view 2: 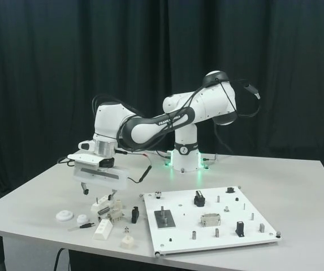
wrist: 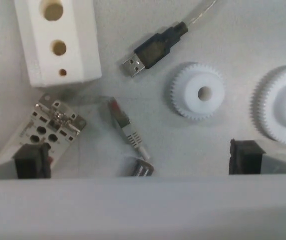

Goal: Remove square peg 2.

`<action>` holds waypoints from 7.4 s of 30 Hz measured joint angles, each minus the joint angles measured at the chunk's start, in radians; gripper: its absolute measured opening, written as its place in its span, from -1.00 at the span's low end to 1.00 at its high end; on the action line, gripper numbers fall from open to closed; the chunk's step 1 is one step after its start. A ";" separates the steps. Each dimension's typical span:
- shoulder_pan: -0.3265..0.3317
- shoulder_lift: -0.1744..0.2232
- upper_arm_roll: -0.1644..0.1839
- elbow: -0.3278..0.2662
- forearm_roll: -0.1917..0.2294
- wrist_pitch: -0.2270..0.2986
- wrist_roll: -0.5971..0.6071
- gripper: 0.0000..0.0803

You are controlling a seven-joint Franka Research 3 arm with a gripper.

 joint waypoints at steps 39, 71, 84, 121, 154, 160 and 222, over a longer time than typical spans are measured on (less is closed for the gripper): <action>-0.037 0.000 0.000 0.049 -0.001 -0.021 0.066 0.99; -0.090 0.010 0.003 0.111 -0.008 -0.058 0.143 0.99; -0.090 0.010 0.001 0.131 -0.009 -0.079 0.177 0.99; 0.105 0.000 -0.074 0.126 -0.108 -0.347 0.412 0.99; 0.513 -0.032 -0.120 -0.103 -0.148 -0.324 0.610 0.99; 0.572 -0.037 -0.120 -0.133 -0.148 -0.308 0.702 0.99; 1.018 -0.075 -0.055 -0.396 -0.055 -0.149 1.316 0.99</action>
